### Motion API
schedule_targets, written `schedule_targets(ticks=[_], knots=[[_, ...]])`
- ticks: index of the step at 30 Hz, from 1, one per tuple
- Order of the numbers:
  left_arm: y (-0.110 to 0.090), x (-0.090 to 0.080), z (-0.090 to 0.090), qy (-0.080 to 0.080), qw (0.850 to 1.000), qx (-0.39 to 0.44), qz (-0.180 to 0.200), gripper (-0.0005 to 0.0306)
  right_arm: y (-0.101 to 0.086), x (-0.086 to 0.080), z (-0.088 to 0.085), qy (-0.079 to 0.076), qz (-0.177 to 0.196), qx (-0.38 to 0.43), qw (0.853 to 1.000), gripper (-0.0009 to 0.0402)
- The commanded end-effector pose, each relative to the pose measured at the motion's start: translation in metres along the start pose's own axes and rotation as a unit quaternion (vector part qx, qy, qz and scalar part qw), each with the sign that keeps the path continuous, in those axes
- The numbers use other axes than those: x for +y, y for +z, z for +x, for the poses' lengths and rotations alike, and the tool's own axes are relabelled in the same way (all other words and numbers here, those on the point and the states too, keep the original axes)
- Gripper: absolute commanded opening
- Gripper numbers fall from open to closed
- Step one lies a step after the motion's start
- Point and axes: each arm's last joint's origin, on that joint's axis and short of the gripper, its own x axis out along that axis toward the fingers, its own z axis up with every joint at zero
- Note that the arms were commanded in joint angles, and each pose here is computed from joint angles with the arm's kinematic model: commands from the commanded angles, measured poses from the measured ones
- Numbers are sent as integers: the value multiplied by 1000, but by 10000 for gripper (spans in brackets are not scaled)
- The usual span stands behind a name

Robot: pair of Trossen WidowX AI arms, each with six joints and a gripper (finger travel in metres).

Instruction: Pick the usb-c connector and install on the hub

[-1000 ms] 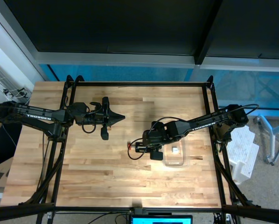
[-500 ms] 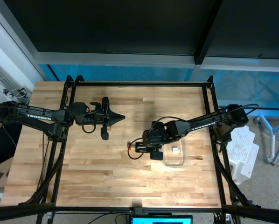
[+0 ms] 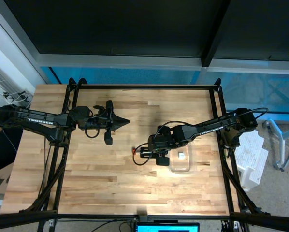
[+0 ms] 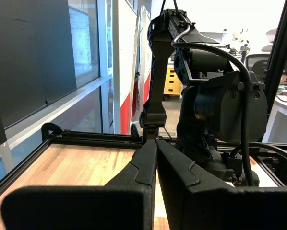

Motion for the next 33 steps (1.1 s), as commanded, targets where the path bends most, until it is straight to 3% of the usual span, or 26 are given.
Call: schedule_targets(ticks=[1,33], knots=[[0,0,0,0,1000,0,0,0,0,0,0,1,-1,-2,1000,0],[0,0,0,0,1000,0,0,0,-1,3,1,2,-8,2,1000,0]])
